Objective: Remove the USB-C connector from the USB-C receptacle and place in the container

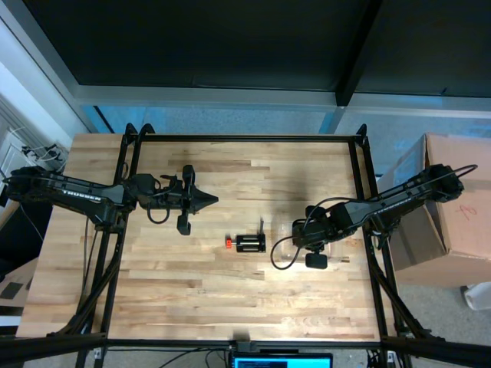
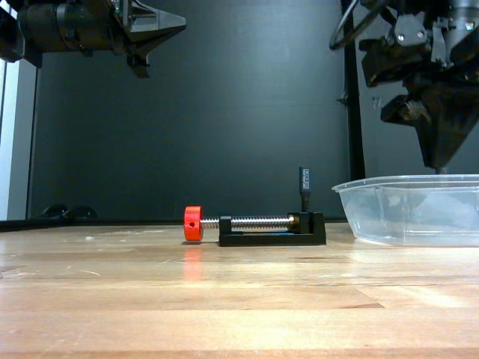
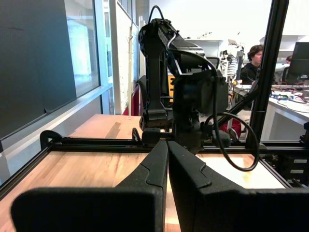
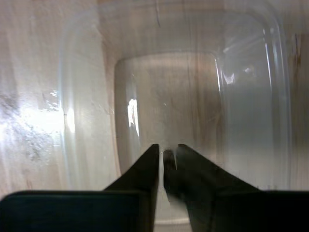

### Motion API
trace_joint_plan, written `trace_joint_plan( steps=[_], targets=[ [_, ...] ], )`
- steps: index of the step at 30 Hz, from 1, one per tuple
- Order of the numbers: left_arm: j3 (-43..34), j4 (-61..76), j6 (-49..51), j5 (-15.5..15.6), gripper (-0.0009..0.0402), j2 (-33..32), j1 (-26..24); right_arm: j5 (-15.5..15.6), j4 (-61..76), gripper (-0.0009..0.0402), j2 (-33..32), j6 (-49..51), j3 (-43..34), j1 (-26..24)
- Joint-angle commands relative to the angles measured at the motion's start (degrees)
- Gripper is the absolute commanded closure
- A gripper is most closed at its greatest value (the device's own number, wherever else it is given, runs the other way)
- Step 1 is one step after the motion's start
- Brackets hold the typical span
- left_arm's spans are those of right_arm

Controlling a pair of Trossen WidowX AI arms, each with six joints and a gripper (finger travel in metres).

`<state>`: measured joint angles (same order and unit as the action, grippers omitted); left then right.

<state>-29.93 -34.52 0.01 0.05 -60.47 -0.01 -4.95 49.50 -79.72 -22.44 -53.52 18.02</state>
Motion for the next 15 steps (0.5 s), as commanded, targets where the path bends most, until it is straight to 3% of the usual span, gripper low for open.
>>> trace_joint_plan(
  steps=[1, 6, 11, 15],
  targets=[
    [0.0, 0.0, 0.0, 0.0, 0.0393, 0.0, 0.0, 0.0, -0.6, 0.0282, 0.0, -0.7, 0.5, 0.0],
    [0.0, 0.0, 0.0, 0.0, 0.0393, 0.0, 0.0, 0.0, -0.7, 0.0224, 0.2, -0.7, 0.5, 0.0],
    [0.0, 0.0, 0.0, 0.0, 0.0393, 0.0, 0.0, -0.2, -1.7, 0.0194, 2.0, 0.6, 0.5, 0.0],
    [0.0, 0.0, 0.0, 0.0, 0.0393, 0.0, 0.0, -6.7, -6.9, 0.0195, 6.4, 3.6, 1.4, -1.2]
  ],
)
